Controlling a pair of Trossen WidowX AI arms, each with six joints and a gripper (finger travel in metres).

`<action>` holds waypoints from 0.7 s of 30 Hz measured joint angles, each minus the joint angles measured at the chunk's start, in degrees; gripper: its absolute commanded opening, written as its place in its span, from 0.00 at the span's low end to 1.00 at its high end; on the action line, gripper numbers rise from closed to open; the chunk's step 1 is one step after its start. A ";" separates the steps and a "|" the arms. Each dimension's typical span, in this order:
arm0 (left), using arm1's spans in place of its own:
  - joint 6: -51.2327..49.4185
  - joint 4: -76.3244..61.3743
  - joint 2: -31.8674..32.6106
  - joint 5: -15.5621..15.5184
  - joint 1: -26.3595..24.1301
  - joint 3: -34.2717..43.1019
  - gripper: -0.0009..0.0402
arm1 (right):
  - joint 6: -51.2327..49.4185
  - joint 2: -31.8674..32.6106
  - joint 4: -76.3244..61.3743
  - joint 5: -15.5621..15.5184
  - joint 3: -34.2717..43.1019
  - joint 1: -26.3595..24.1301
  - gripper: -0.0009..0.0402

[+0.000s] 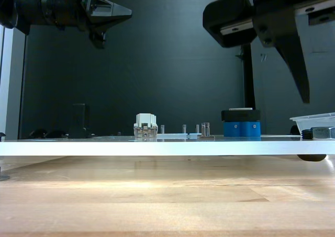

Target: Pick the M12 nut and place it on its threads and fasten

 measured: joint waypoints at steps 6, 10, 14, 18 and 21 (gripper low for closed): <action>0.00 0.02 0.00 0.00 0.00 0.00 0.02 | -2.64 -0.22 1.31 0.26 -2.23 -0.02 0.33; 0.00 0.02 0.00 0.00 0.00 0.00 0.02 | -3.34 -0.22 2.64 0.59 -3.30 -0.13 0.33; 0.00 0.00 0.00 0.00 0.00 0.00 0.02 | -3.58 -0.22 2.82 2.05 -3.39 -0.31 0.33; 0.00 0.00 0.00 0.00 0.00 0.00 0.02 | -4.17 -0.22 3.87 2.01 -4.50 -0.39 0.33; 0.00 0.00 0.00 0.00 0.00 0.00 0.02 | -4.26 -0.22 5.11 1.77 -5.81 -0.39 0.33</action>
